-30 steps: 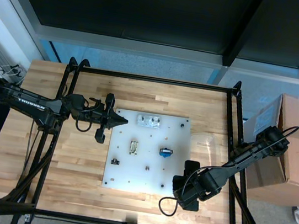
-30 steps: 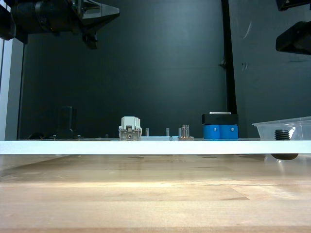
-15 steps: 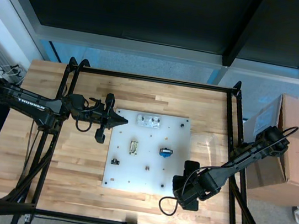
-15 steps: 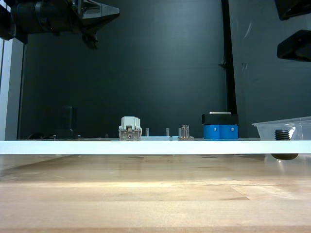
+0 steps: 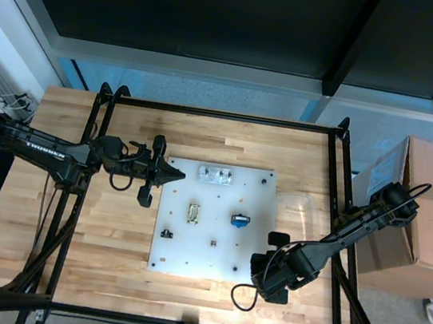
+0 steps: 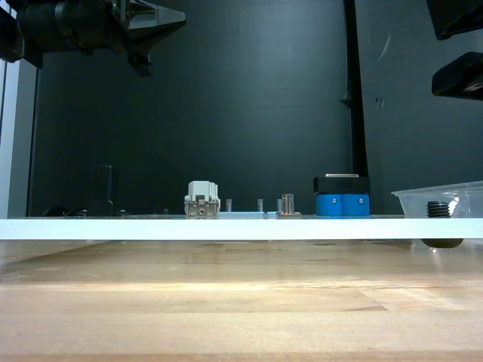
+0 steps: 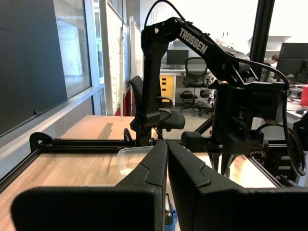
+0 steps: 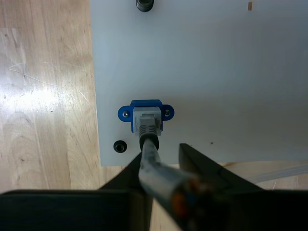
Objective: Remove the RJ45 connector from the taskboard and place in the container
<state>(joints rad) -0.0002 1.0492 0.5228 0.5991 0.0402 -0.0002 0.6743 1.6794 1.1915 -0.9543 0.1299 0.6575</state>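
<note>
High view puts the left gripper (image 5: pixel 180 175) over the far left edge of the white board (image 5: pixel 187 259), and the low view shows it hanging well above that board. In the left wrist view its fingers (image 7: pixel 153 168) are pressed together with nothing between them. Moving right across the board stand a pale block (image 5: pixel 192 211), a silver fitting (image 5: pixel 217 176) farther back, and a blue part (image 5: pixel 239 220), all apart from both arms. Over the board's near right corner hangs the right gripper (image 8: pixel 162 156). Its own camera looks down on the plug (image 8: pixel 147 122), seated upright in a blue socket (image 8: pixel 144 103) fixed to the board just beside that corner. A short cable (image 8: pixel 153 163) rises from the plug between this gripper's fingers (image 8: pixel 199 168), which are spread. A gap shows between the cable and one finger, and whether the other touches it I cannot tell. The cable's cut end shows coloured wires. A small black round piece (image 8: pixel 119 147) sits just off the board's edge. Right of the board, on the table (image 5: pixel 110 228), lies a clear tub (image 5: pixel 306 215), apart from the plug. Past the table's right edge stands a cardboard box (image 5: pixel 428 208).
</note>
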